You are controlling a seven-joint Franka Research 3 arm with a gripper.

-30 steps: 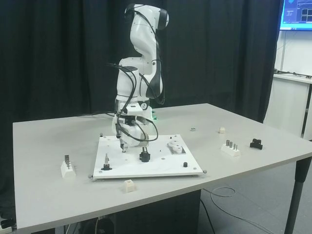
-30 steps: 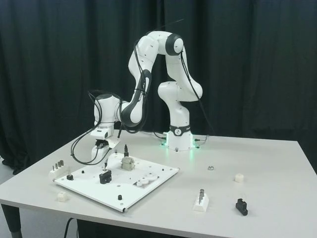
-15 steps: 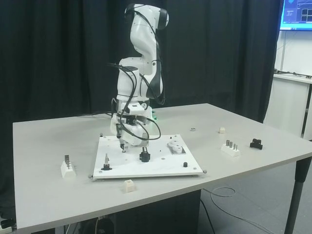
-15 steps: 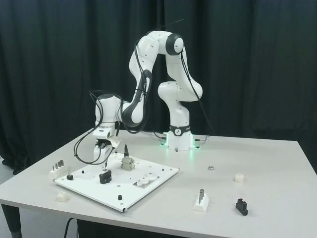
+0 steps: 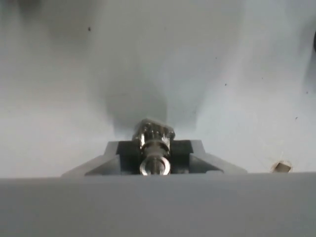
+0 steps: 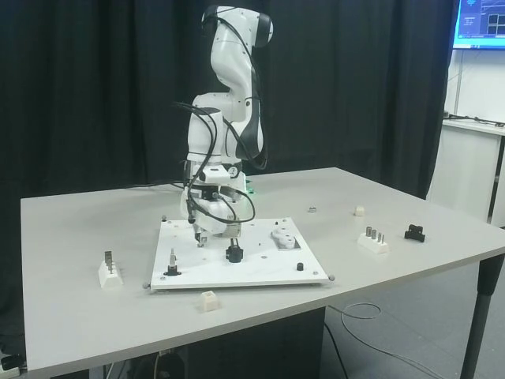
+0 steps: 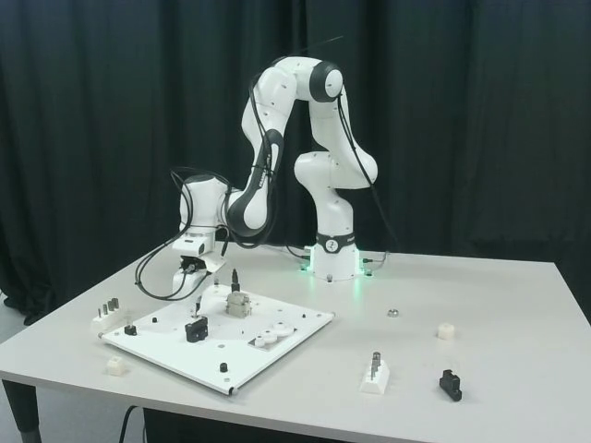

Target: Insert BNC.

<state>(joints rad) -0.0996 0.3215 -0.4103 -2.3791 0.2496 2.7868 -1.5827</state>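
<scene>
Holding a BNC connector [image 5: 155,148] between its fingers, the gripper [image 6: 200,234] sits low over the white board [image 6: 260,267], near the board's edge on the arm's side. Wrist view: the metal barrel is clamped in the black jaw seats, nose pointing down at bare board surface. No socket visible under it in that view.

Change over the last second: the wrist and its cable loop have shifted slightly along the board in both room views, the loop swinging from one side to the other. Height looks about the same, so I read this as lateral alignment, not insertion; the plug isn't seated yet.

A small metal fitting [image 5: 281,167] shows off to the side in the wrist view, well apart from the connector; can't tell if it's the target.

Elsewhere on the board: upright post [image 6: 172,260], black knob-like part [image 6: 233,253], grey block [image 7: 239,305].

Writing: none readable on arm, board or parts. The monitor [image 6: 480,22] shows text too small to read.
</scene>
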